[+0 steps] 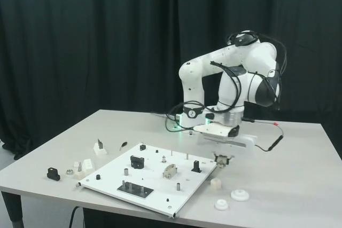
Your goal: Insert waterproof.
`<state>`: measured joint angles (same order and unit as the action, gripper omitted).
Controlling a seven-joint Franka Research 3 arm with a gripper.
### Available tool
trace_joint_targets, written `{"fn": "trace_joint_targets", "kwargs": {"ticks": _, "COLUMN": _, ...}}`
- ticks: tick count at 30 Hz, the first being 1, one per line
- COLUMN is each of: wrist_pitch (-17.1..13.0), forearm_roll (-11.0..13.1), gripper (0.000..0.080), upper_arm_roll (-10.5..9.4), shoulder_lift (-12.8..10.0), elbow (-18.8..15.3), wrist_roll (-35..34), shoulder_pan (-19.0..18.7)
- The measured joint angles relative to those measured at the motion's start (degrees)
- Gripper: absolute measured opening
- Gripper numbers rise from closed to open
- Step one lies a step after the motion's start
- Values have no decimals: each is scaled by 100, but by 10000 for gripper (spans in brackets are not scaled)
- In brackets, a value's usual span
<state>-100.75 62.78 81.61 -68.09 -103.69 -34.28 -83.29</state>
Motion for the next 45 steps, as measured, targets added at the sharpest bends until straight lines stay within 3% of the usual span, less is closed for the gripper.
{"fn": "trace_joint_targets", "kwargs": {"ticks": 8, "wrist_pitch": -89, "forearm_roll": -295, "gripper": 314, "upper_arm_roll": 166, "shoulder_lift": -20, "elbow": -151, "wrist_roll": 131, "shoulder_pan": 211}}
{"fn": "trace_joint_targets", "kwargs": {"ticks": 18, "wrist_pitch": -101, "forearm_roll": -294, "gripper": 314, "upper_arm_roll": 302, "shoulder_lift": -27, "elbow": -446, "wrist_roll": 819, "shoulder_pan": 514}}
{"fn": "trace_joint_targets", "kwargs": {"ticks": 35, "wrist_pitch": -96, "forearm_roll": 98, "gripper": 314, "upper_arm_roll": 341, "shoulder_lift": -44, "elbow": -859, "wrist_roll": 1736, "shoulder_pan": 1049}}
{"fn": "trace_joint_targets", "kwargs": {"ticks": 45, "wrist_pitch": 56, "forearm_roll": 428, "gripper": 314, "upper_arm_roll": 351, "shoulder_lift": -128, "elbow": -943, "wrist_roll": 1795, "shoulder_pan": 1262}}
